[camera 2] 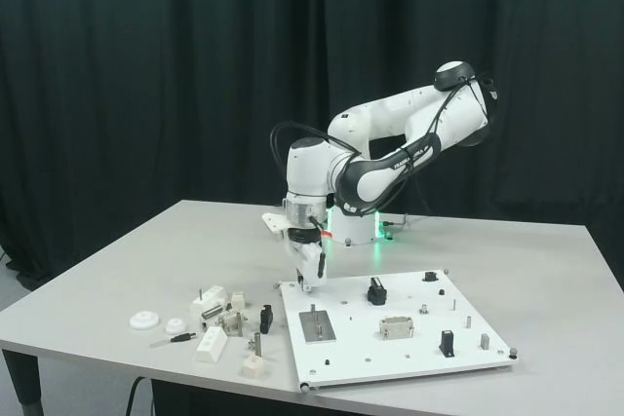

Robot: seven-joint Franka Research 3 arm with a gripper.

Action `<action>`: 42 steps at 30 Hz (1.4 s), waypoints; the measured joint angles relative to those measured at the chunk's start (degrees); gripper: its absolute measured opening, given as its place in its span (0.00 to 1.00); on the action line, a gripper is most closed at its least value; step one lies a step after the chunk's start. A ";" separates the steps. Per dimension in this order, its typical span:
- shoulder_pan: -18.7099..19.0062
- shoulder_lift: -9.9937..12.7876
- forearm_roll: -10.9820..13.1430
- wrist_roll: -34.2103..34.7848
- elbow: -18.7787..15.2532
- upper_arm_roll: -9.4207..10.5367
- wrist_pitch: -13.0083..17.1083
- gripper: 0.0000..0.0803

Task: Remove bolt 4.

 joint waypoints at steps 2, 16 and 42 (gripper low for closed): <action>0.00 0.00 -0.02 -0.63 0.00 -0.01 -0.03 0.29; -0.25 -0.10 0.04 -14.66 0.05 -0.21 -0.72 0.29; -0.56 -0.28 0.44 -54.92 1.13 -1.43 -1.65 0.29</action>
